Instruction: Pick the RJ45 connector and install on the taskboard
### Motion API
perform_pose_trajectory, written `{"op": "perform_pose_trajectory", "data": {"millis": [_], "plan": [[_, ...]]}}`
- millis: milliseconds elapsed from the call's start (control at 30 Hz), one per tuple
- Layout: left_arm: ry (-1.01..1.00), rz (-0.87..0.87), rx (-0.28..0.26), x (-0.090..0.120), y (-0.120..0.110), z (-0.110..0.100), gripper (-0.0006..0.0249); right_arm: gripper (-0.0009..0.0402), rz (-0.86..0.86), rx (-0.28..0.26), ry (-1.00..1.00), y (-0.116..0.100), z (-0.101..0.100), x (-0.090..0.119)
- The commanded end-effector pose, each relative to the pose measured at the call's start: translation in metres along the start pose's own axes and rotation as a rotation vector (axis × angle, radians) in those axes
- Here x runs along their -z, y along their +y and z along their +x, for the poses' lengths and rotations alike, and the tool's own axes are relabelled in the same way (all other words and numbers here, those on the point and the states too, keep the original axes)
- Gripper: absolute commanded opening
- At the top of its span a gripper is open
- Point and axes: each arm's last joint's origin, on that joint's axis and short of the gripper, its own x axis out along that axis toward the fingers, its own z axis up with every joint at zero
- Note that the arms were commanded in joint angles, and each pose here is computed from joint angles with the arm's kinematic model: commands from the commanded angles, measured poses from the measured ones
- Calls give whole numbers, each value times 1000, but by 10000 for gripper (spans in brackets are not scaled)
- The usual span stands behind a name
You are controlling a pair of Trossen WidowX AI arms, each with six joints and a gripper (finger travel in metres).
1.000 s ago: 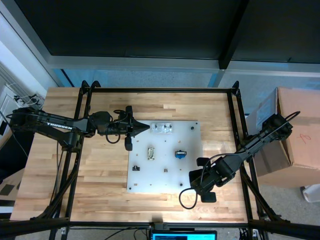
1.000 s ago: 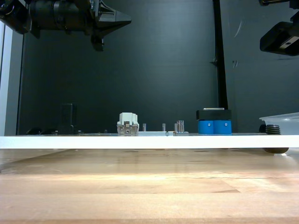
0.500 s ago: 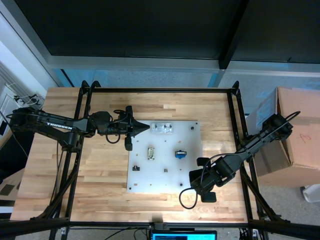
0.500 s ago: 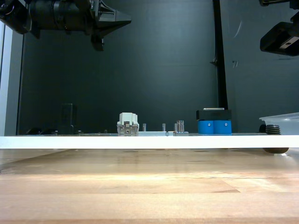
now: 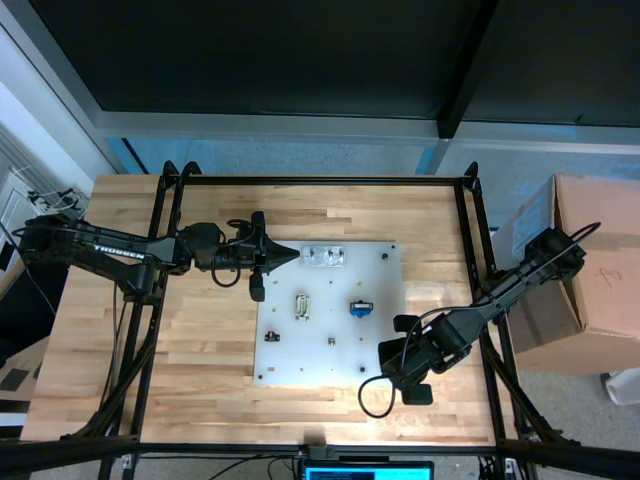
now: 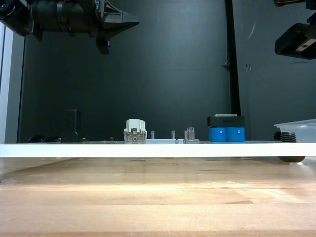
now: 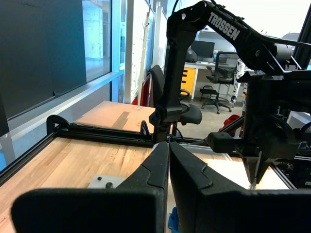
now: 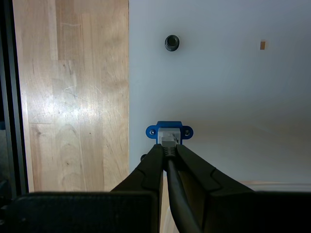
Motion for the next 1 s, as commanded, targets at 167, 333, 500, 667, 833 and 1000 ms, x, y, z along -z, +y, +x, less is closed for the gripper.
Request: {"op": "perform_pose_trajectory", "data": {"millis": [167,333,500,667,833,1000], "plan": [[0,0,0,0,0,0,0,0,-1,-6,-7,1,-2,-1],[0,0,0,0,0,0,0,0,-19,-4,-11,1,-8,-3],[0,0,0,0,0,0,0,0,-43,12,-11,2,-19,-6],[0,0,0,0,0,0,0,0,-75,15,-6,2,-21,-6],[0,0,0,0,0,0,0,0,-85,24,4,4,-18,-5],[0,0,0,0,0,0,0,0,-88,45,5,3,-18,-4]]}}
